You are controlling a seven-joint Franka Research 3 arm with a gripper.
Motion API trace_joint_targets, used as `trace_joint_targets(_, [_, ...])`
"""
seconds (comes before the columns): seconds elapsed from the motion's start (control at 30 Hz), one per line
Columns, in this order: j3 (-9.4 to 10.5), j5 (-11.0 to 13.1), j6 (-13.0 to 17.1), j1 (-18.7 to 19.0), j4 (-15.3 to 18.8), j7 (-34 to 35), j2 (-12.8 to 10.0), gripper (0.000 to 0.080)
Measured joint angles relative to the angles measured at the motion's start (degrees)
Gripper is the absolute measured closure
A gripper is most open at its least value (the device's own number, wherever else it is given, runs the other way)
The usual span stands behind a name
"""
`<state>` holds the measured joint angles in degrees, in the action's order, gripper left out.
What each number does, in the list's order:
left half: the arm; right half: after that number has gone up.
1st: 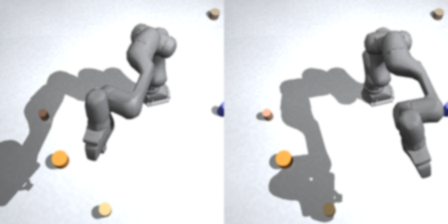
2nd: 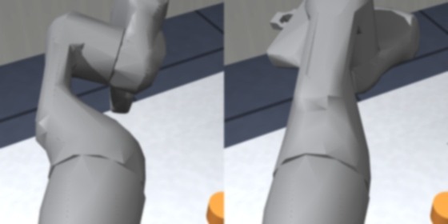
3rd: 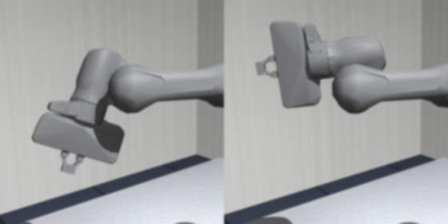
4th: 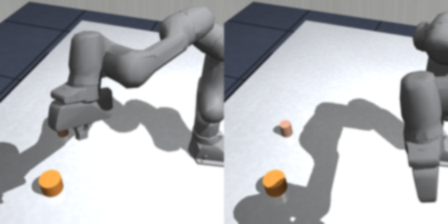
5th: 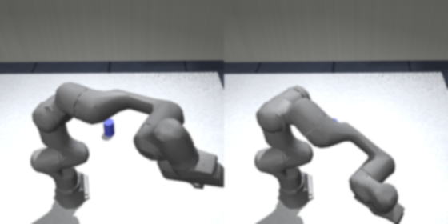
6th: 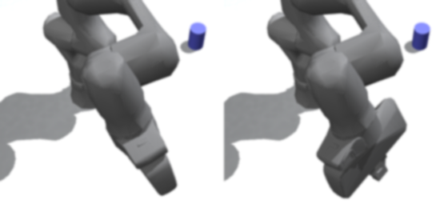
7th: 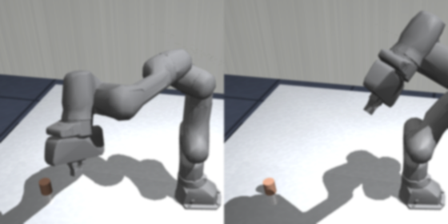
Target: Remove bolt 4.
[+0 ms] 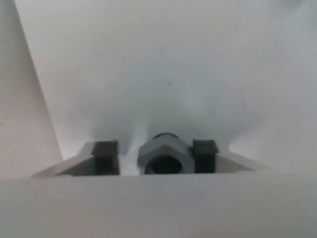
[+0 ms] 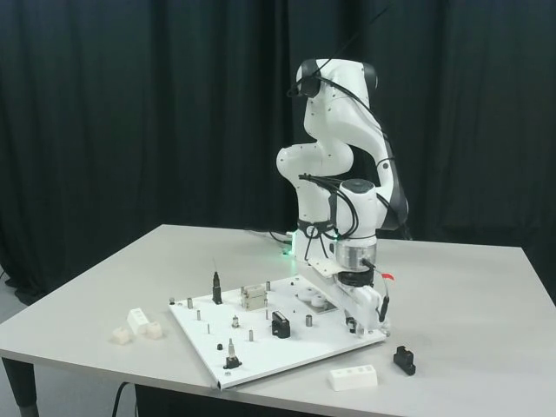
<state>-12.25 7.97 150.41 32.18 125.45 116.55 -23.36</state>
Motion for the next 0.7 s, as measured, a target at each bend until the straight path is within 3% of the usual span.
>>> trace_joint_targets(0.07, [-0.05,0.0,-0.5,-0.1,0.2,0.0,0.1,0.0362])
trace_joint_targets(0.1, [-0.06,0.0,-0.6,-0.1,0.3,0.0,0.2,0.055])
trace_joint_targets(0.53, [0.0,0.0,-0.6,-0.2,0.5,-0.7,0.3,0.057])
trace_joint_targets(0.7, [0.05,0.0,-0.6,-0.2,0.5,-3.8,0.3,0.057])
